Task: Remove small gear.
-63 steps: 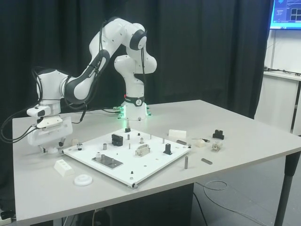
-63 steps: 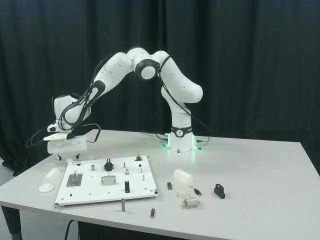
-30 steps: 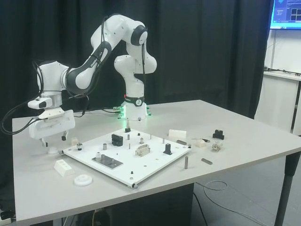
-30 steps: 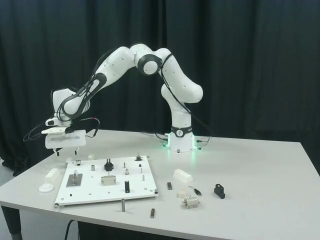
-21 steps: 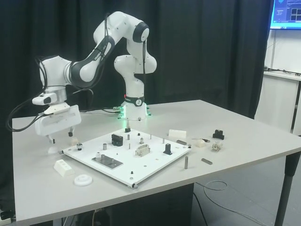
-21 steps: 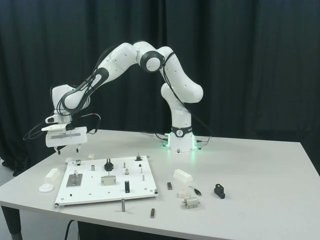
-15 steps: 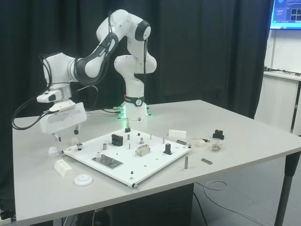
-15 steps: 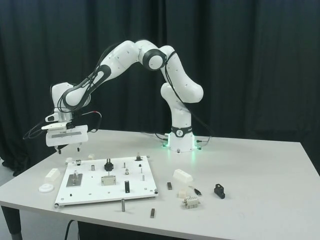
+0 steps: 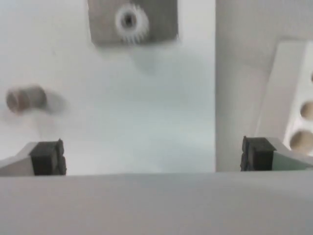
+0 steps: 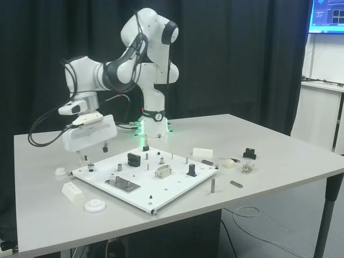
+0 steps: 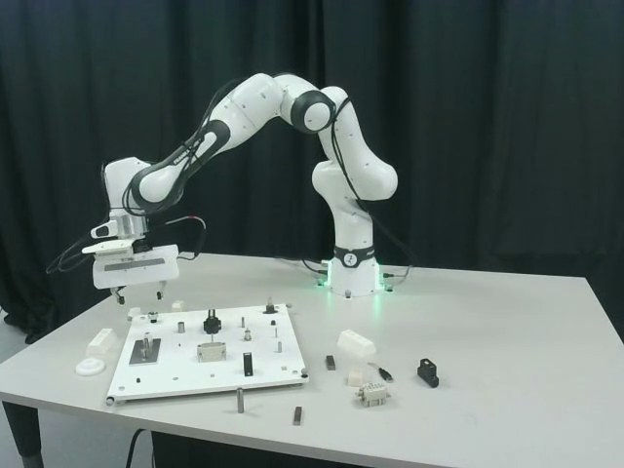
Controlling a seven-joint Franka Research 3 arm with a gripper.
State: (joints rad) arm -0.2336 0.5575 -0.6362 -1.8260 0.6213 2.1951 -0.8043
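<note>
the grey table [image 10: 279, 161] carries the white franka arm [image 10: 131, 54], whose base glows green at the far side. on the table lies a white assembly board [image 10: 156, 185] with several small fixtures on it: a grey metal plate [image 10: 122, 184], a black block [image 10: 134, 159] and a black bracket [image 10: 192, 171]. just off the board's edge sits a white block with round holes [image 10: 71, 191], and near it a large white gear [image 10: 95, 205]. the gripper [image 10: 92, 152] hangs above the board's corner, apart from it, its 2 fingers spread wide with nothing between them; in the wrist view the black pads [image 9: 47, 157] stand far apart over bare board. the small gear [image 9: 131, 22], white and toothed, sits on the grey plate in the wrist view, well ahead of the fingertips. a small cylinder [image 9: 26, 98] stands on the board nearby.
</note>
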